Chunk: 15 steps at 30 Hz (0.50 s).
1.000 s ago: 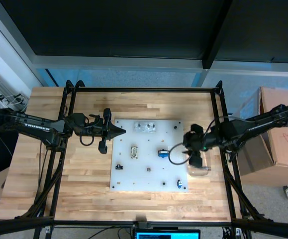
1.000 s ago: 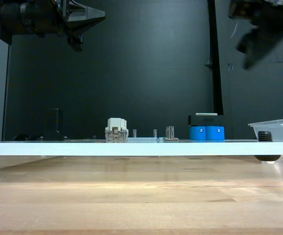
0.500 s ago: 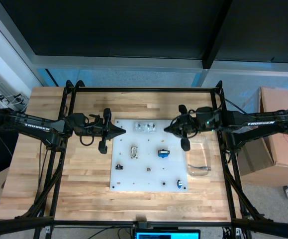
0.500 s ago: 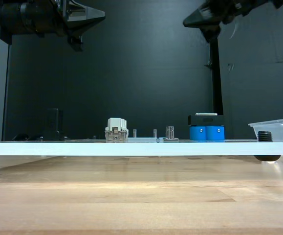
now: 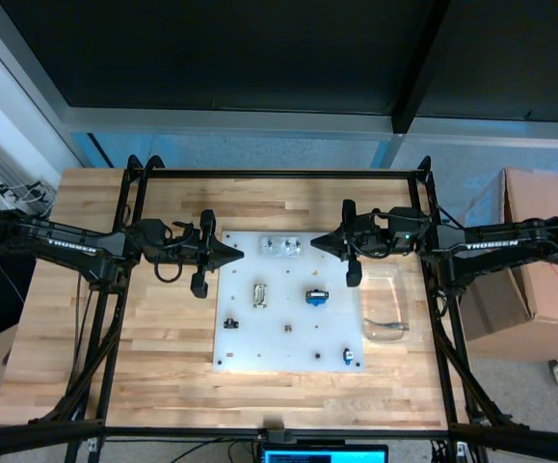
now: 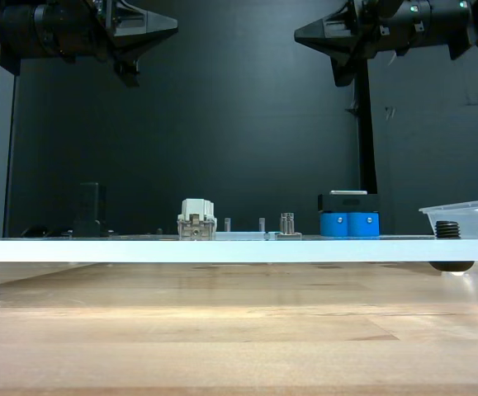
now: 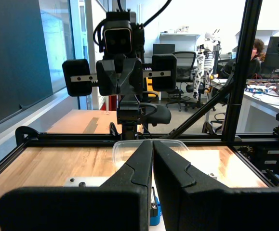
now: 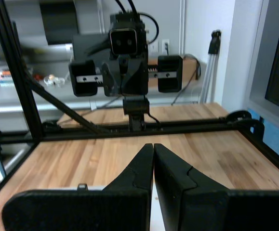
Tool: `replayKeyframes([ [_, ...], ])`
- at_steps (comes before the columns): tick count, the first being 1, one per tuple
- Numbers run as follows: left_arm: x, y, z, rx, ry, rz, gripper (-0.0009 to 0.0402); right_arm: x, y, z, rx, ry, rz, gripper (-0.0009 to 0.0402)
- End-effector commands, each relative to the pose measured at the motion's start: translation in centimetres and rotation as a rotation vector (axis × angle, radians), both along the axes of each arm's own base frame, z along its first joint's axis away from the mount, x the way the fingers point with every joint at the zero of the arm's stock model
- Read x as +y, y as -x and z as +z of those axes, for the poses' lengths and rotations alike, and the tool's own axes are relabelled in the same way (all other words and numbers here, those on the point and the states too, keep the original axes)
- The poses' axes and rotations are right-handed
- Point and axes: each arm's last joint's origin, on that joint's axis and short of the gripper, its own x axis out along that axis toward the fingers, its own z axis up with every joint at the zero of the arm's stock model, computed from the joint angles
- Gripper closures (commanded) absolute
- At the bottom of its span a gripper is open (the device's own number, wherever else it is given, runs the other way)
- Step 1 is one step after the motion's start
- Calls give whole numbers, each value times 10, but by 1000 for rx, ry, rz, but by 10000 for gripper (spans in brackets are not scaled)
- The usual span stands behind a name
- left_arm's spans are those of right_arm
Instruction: Remove the RJ45 connector from the taskboard and place in the container
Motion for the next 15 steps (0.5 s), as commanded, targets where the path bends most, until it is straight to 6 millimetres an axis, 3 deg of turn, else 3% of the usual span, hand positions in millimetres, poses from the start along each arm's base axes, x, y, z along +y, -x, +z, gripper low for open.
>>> replayKeyframes([
  [1,0,0,0,0,0,0,393,0,2,-7,-22,-2,-1,393],
  [15,0,0,0,0,0,0,393,0,4,-15,-43,-7,1,393],
])
